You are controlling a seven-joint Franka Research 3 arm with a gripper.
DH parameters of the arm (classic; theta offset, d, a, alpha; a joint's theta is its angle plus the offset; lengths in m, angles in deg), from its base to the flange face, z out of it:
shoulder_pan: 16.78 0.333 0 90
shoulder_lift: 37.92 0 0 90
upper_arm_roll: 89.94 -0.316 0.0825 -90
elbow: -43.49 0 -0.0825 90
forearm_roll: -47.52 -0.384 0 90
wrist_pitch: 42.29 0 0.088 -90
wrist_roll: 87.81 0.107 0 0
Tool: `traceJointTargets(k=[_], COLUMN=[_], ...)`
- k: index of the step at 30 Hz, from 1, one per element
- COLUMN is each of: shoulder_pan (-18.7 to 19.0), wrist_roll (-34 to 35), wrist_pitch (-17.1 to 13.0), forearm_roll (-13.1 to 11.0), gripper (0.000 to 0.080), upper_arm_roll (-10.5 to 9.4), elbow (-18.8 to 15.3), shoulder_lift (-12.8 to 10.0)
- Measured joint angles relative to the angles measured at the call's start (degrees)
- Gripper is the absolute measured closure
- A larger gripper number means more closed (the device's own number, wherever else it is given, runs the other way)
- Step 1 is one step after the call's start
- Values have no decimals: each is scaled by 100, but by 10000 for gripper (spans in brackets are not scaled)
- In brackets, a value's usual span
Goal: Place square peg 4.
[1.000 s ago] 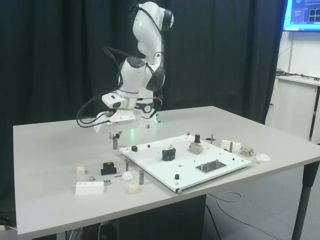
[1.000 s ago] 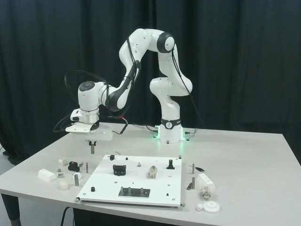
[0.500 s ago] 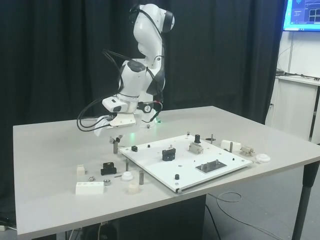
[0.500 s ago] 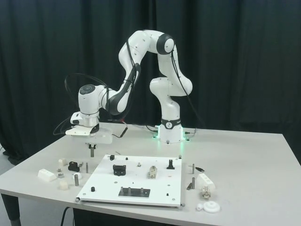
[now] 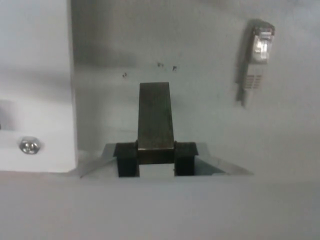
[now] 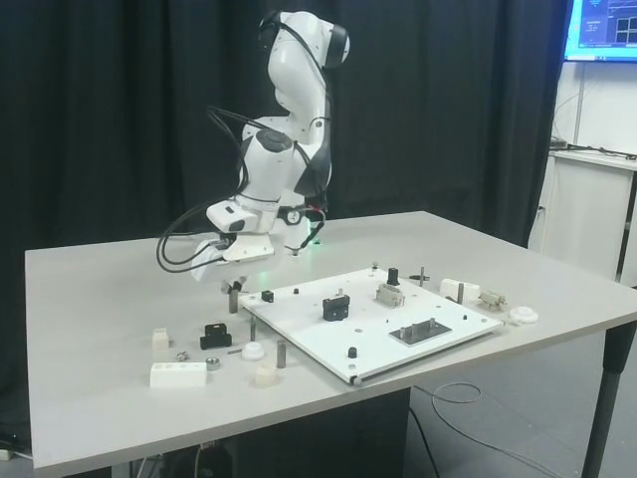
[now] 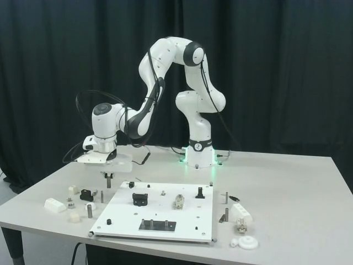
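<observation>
While the white arm hangs at left of the room view, its gripper clamps the square peg upright, long axis vertical, beside the white assembly board, which lies to its right.

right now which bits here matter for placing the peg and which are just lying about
In play: square peg, held in the end effector; white board nearby.

Lying about: cable plug, black bracket, white block, white gear.
</observation>
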Motion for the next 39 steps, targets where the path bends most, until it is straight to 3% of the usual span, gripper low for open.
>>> traceJointTargets(k=[12,20,21,22,23,27,28,39], shoulder_pan=[-25,-42,-44,-46,-49,-70,-76,-127], wrist_roll=[-132,-133,-134,-137,-142,-183,-197,-292], wrist_pitch=[0,1,3,6,10,47,62,567], forearm_roll=[-222,-232,-232,-232,-232,-232,-232,-232], gripper=[655,655,488,488,146,146,33,10], upper_arm_roll=[-53,-69,-69,-69,-69,-69,-68,-63], elbow=[165,234,242,251,260,304,318,635], shoulder_lift=[-257,-339,-343,-346,-347,-347,-347,-308])
